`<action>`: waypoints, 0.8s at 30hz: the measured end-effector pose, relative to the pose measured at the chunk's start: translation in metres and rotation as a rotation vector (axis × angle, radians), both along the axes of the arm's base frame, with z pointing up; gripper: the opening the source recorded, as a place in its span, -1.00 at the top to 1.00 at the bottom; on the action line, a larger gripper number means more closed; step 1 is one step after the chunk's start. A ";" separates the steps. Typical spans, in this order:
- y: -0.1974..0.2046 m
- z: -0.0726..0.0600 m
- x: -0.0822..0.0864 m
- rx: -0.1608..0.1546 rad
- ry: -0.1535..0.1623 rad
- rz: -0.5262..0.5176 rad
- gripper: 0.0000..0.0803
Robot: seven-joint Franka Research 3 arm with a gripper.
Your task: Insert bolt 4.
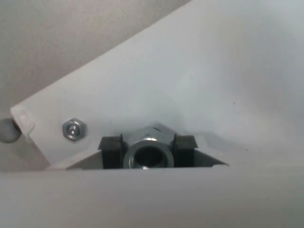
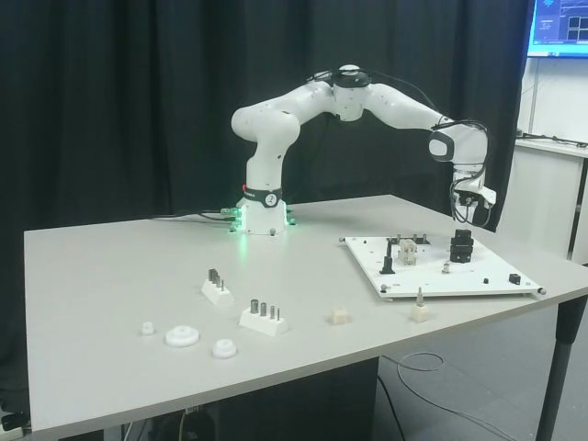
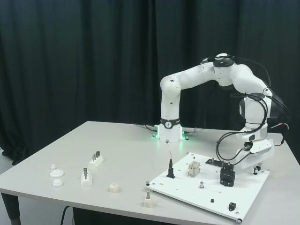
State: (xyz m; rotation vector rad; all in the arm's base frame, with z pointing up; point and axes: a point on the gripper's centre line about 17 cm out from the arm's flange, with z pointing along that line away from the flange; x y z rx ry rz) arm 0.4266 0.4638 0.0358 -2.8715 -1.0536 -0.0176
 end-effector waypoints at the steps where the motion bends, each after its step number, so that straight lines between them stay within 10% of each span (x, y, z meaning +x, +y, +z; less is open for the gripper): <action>1: 0.000 0.000 0.000 0.000 0.000 -0.001 0.44; 24: -0.001 0.000 0.001 -0.003 0.013 -0.155 0.44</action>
